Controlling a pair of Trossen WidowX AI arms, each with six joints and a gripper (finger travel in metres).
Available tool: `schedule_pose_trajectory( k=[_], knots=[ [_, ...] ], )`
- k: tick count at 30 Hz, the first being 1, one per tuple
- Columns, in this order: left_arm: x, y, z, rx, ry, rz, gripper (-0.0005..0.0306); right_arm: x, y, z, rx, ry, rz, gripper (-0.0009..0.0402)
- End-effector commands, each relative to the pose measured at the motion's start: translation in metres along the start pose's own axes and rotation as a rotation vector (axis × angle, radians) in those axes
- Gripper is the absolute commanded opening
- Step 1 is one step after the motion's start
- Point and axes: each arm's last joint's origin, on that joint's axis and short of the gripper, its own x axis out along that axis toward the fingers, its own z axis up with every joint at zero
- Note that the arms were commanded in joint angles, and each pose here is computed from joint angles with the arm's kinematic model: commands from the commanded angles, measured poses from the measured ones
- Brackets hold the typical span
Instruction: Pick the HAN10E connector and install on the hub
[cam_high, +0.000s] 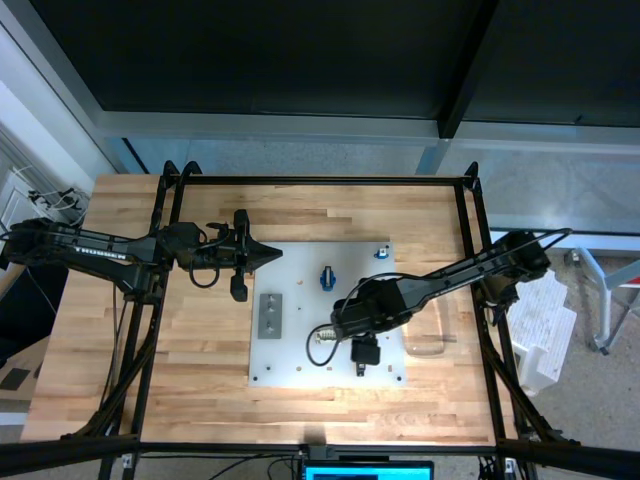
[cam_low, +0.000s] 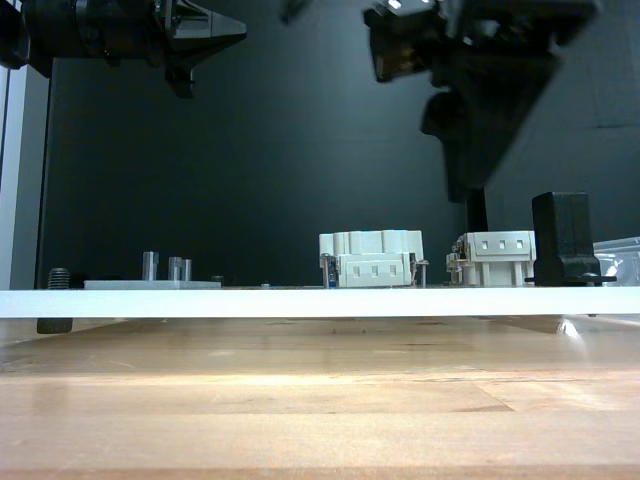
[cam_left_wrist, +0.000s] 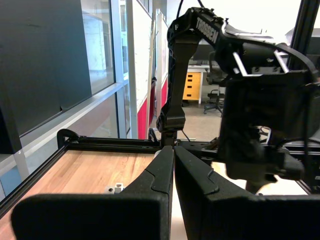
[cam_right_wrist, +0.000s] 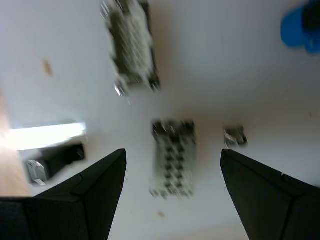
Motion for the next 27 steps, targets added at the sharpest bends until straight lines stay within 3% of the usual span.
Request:
schedule_pose_trajectory(
  k=[1, 4, 12, 16, 27],
  knots=[
    [0.000, 0.000, 0.000, 0.000, 0.000, 0.000, 0.0001, 0.008, -0.004, -0.010, 0.004, 0.033, -0.017, 0.0263],
    [0.000, 0.000, 0.000, 0.000, 0.000, 0.000, 0.0001, 0.014, -0.005, -0.015, 0.003, 0.051, -0.024, 0.0263],
    [0.000, 0.000, 0.000, 0.000, 0.000, 0.000, 0.0001, 0.017, -0.003, -0.012, 0.007, 0.012, -0.003, 0.0263],
    [0.000, 0.000, 0.000, 0.000, 0.000, 0.000, 0.0001, 0.019, -0.001, -0.011, 0.010, -0.005, 0.022, 0.0263],
    [0.000, 0.000, 0.000, 0.000, 0.000, 0.000, 0.0001, 0.034, 0.000, -0.011, -0.006, 0.013, 0.012, 0.0263]
  ],
)
